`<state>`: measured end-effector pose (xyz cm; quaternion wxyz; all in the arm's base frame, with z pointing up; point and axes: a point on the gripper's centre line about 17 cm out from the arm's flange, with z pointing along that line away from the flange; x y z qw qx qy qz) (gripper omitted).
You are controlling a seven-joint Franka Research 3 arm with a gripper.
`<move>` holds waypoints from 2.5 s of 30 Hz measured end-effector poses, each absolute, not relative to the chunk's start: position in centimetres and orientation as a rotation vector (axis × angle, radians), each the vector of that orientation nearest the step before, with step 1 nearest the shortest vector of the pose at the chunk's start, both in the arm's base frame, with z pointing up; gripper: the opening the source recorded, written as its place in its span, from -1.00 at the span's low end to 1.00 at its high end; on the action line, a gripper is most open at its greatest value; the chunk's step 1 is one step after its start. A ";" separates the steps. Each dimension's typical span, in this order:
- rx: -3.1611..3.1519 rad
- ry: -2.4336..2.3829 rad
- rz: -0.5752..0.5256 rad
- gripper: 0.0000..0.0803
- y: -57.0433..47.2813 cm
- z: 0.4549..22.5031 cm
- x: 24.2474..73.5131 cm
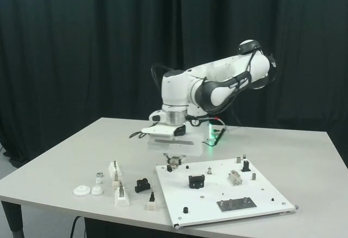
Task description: Insert waterproof.
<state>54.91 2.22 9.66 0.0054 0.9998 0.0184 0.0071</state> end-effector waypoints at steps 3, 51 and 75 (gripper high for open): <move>3.130 0.109 0.025 -0.22 3.9 9.7 55.0; 2.939 0.885 0.012 -0.22 20.3 8.3 52.8; 2.959 0.810 -0.027 -0.22 23.6 7.7 50.8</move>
